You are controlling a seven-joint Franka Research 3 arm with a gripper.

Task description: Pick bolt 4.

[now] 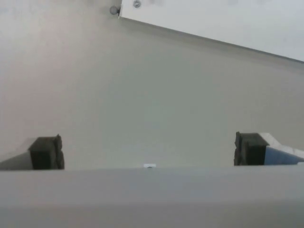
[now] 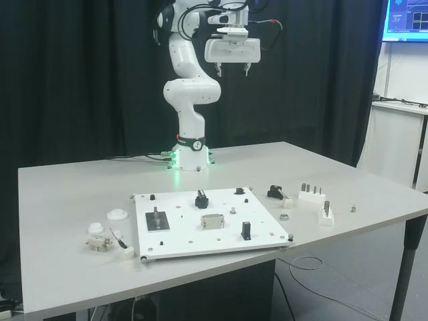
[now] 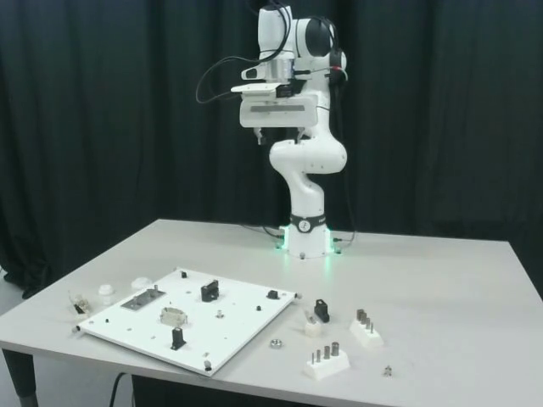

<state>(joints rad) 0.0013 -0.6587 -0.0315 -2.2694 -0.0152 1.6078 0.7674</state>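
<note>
Two tool (image 1: 148,151) fingers spread wide, holding nothing, high above table (image 2: 60,194)

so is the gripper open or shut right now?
Open. In the wrist view the gripper has its two black fingertips far apart with nothing but bare grey table between them.

Flat white square assembly board (image 2: 212,231) lying on the grey table (image 2: 80,194), carrying black blocks and a grey metal plate (image 2: 158,221). Round white plastic disc (image 2: 117,215) and small white connector (image 2: 97,241) just beside the board. Black curtain (image 2: 80,67) behind.
</note>
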